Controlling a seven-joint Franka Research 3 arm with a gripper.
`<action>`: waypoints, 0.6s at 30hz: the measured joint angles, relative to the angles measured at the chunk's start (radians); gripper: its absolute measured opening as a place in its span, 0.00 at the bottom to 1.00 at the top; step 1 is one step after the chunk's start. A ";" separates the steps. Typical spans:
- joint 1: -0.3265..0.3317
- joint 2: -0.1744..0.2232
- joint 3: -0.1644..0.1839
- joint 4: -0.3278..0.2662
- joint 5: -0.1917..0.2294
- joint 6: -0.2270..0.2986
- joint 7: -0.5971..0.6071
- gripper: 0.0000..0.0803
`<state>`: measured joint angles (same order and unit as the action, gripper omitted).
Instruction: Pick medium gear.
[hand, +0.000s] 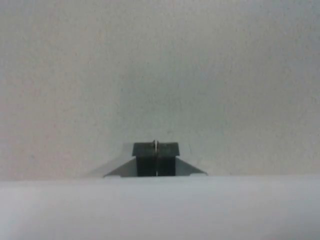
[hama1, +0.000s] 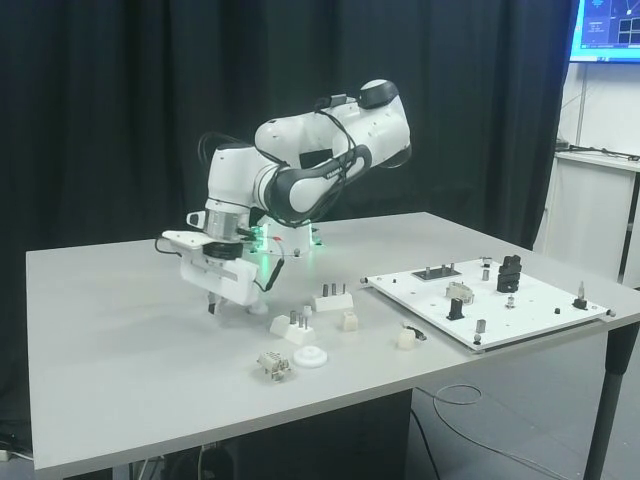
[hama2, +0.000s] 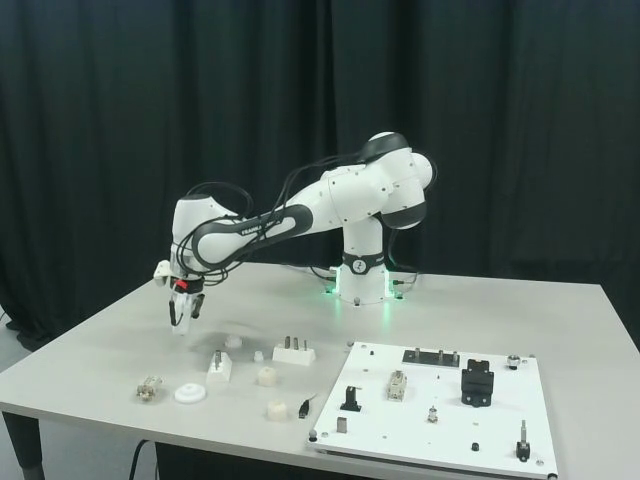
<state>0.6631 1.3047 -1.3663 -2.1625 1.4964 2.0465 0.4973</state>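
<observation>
A flat white gear (hama1: 311, 358) (hama2: 190, 393) lies near the table's front edge. Smaller white round parts (hama2: 267, 376) (hama2: 277, 409) (hama2: 233, 341) lie around it, and I cannot tell which of these is the medium gear. My gripper (hama1: 212, 305) (hama2: 183, 322) hangs just above the table, well apart from the gear, toward the table's back and to the side away from the white board. It is shut with nothing between its black fingers (hand: 148, 160). In the wrist view only bare grey table (hand: 160, 75) shows past the gripper (hand: 155, 160), and no gear.
A white block with pegs (hama2: 294, 351) and a second pegged block (hama2: 218, 366) stand between the gear and the arm's base (hama2: 362, 285). A small metal part (hama2: 149, 388) lies beside the gear. A white assembly board (hama2: 430, 400) with black fixtures fills one side of the table.
</observation>
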 joint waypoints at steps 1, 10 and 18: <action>0.000 0.000 -0.001 0.000 0.000 0.000 -0.001 0.00; 0.000 0.000 -0.007 0.004 -0.003 0.000 -0.009 0.00; 0.000 0.000 -0.021 0.006 -0.020 0.008 -0.009 0.00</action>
<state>0.6631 1.3047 -1.3870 -2.1569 1.4765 2.0547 0.4884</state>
